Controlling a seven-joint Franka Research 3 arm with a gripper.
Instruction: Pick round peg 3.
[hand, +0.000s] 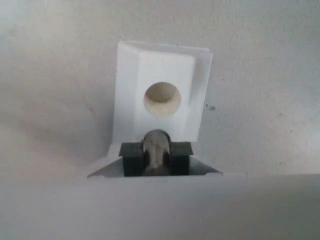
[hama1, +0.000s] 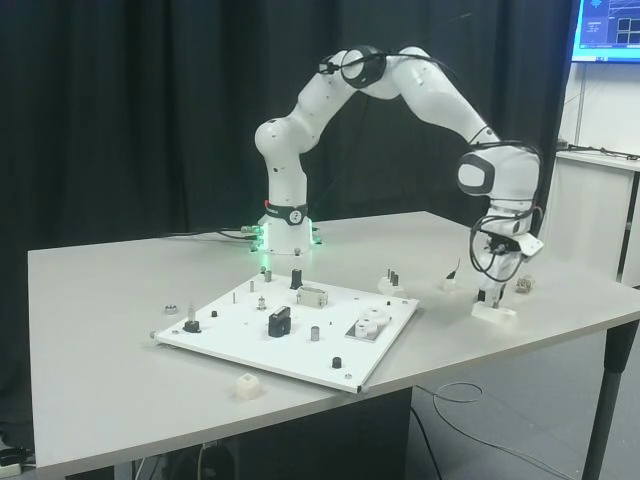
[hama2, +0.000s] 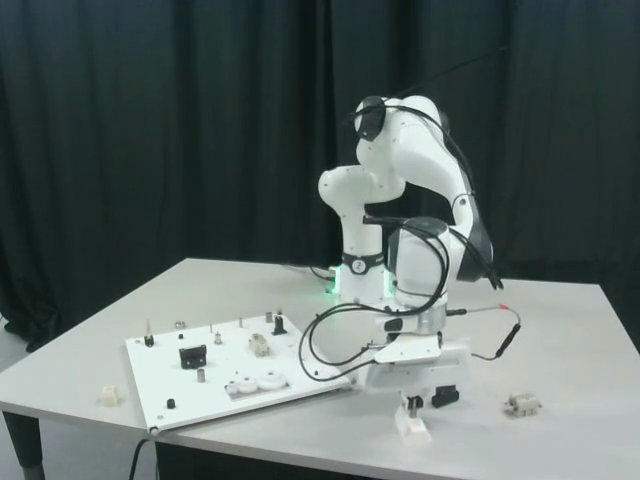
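The round peg 3 (hand: 156, 152) shows in the wrist view as a dark metallic cylinder at lower centre of the frame, pinched between the two black fingertip pads (hand: 131, 159) of the gripper (hand: 156, 159), which are closed against its sides. Just above it in that frame sits a white holder block (hand: 160, 90) with a round hole (hand: 162, 98) in its face; the peg seems to hang just off the hole rather than in it, though from this angle that is hard to judge. In the first room view the gripper (hama1: 494, 292) is at the right of the frame, low over the holder block (hama1: 494, 312), which rests on the grey table (hama1: 100, 300) near its right edge. The second room view puts the gripper (hama2: 411, 402) at lower centre-right, directly above the block (hama2: 412, 424) near the table's front edge. To the left of centre in the first room view lies the white assembly board (hama1: 300, 350) carrying several small black and grey parts, well apart from the gripper. A small white cube (hama1: 246, 386) sits on the table just in front of the board. A small grey part (hama2: 522, 405) lies on the table to the right of the block in the second room view. Green light glows at the arm's base (hama1: 283, 238).
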